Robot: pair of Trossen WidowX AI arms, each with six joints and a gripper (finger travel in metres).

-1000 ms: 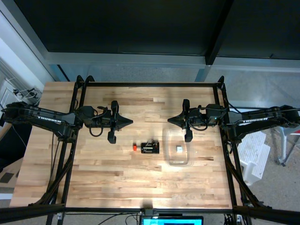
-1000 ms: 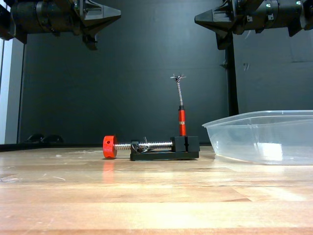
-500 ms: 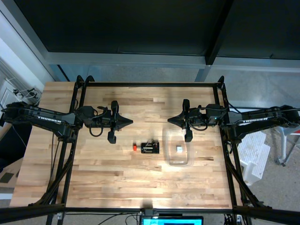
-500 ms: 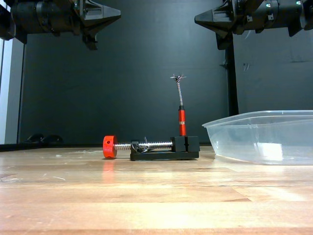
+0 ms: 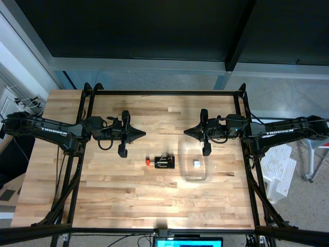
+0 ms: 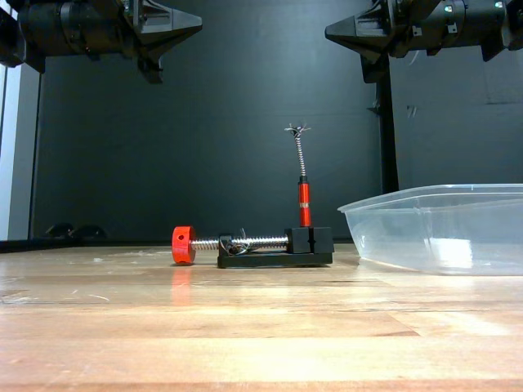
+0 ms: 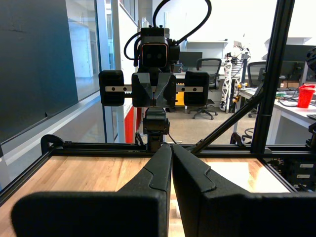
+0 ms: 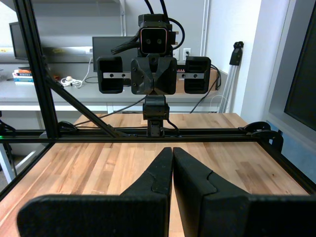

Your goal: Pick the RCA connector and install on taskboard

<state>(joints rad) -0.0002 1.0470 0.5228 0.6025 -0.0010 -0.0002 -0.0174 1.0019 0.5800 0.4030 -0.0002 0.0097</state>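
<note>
Hovering high, the left gripper (image 5: 142, 134) and right gripper (image 5: 187, 131) both have their fingers pressed together, empty. I should open the right one before lowering it straight into the clear tray (image 5: 197, 180), where the RCA connector (image 5: 196, 163) seems to lie, near the taskboard (image 5: 165, 163).

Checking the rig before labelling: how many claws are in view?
2. The left claw hangs shut high over the table, left of the taskboard; the right claw hangs shut at like height, on the tray's side. None seems hidden.
</note>
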